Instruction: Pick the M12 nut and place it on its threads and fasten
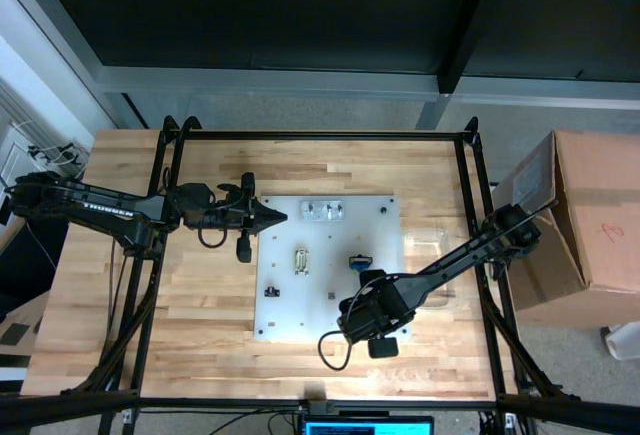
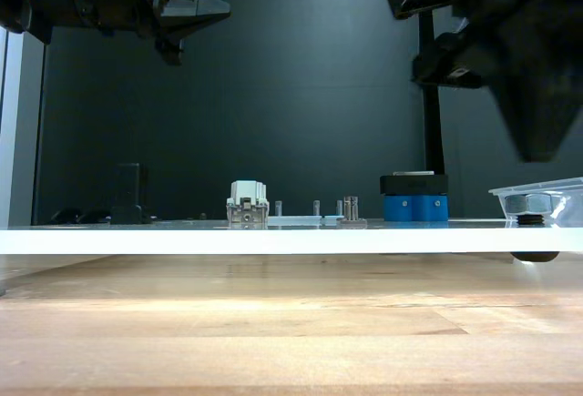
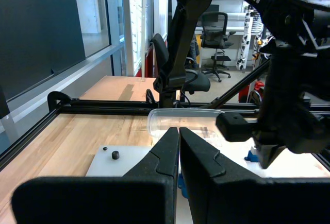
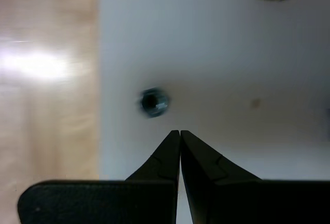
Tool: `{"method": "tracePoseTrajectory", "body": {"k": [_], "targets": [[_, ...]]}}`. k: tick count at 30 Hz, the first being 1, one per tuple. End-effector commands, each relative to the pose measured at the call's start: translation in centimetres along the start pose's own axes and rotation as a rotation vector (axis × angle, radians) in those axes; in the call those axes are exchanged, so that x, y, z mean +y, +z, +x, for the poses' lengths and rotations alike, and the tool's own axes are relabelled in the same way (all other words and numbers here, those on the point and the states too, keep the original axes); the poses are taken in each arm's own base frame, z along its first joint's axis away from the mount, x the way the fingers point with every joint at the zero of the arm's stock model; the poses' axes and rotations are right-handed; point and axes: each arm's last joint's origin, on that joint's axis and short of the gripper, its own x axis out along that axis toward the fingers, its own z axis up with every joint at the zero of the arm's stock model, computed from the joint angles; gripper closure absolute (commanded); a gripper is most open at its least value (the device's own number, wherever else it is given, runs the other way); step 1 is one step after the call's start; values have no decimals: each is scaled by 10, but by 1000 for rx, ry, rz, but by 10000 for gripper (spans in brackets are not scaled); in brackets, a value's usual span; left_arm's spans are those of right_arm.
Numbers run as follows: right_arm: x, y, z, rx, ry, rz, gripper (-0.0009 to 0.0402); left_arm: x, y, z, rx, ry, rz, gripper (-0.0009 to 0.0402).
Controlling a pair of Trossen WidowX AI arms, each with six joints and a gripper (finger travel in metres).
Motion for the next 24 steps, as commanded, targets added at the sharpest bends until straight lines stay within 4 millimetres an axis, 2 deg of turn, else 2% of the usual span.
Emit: {"method": "tracePoseTrajectory", "body": {"k": [1, 7, 11, 22, 24], "targets": [[0, -1, 5, 1, -20, -15, 393, 0, 0, 0, 0, 0, 0, 393], [1, -3, 15, -3, -4, -15, 393, 0, 0, 0, 2, 0, 0, 393], [4, -6, 23, 19, 99, -12, 393, 0, 0, 0, 0, 0, 0, 393], [6, -7, 23, 23, 109, 6, 393, 0, 0, 0, 0, 0, 0, 393], [9, -7, 23, 50, 199, 4, 393, 0, 0, 0, 0, 0, 0, 393]]}}
